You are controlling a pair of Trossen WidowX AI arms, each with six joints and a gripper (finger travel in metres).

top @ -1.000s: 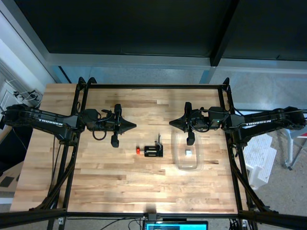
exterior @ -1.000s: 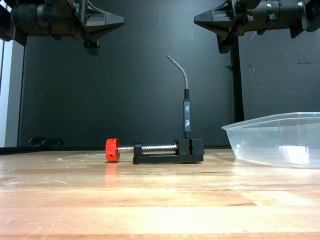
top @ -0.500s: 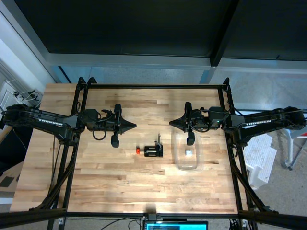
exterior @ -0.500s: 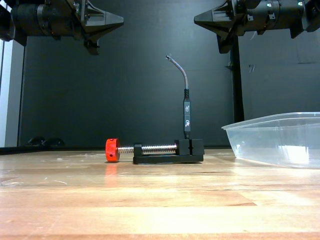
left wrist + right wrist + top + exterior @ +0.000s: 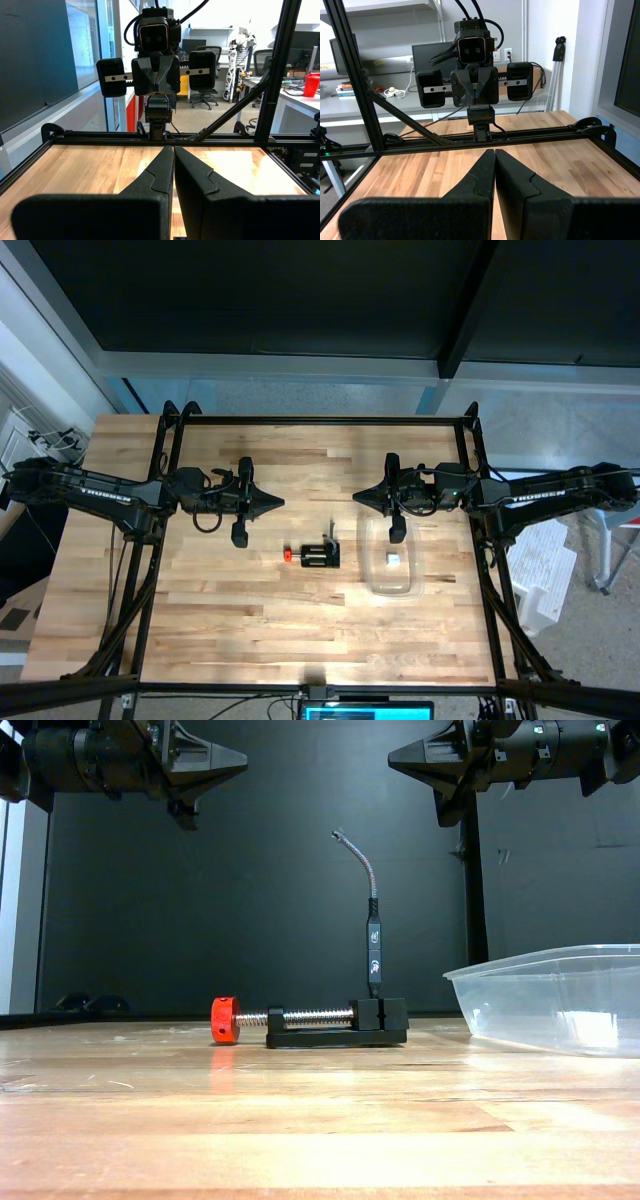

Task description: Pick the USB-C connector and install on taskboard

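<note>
The taskboard point(image 5: 322, 557) point(image 5: 335, 1026) is a small black block with a red-orange knob point(image 5: 224, 1020), lying mid-table. The USB-C connector point(image 5: 373, 952) point(image 5: 327, 538), a slim dark plug with a short braided cable stub, stands upright in the block's right end. My left gripper point(image 5: 280, 503) point(image 5: 243, 761) point(image 5: 173, 150) hovers high, up and left of the block, shut and holding nothing. My right gripper point(image 5: 357, 498) point(image 5: 392, 760) point(image 5: 495, 152) hovers high, up and right of it, also shut and holding nothing. The two tips face each other.
A clear plastic tray point(image 5: 374, 578) point(image 5: 540, 990) lies right of the taskboard, under the right arm, with a small white cube point(image 5: 394, 558) inside. A black frame point(image 5: 320, 421) borders the wooden table.
</note>
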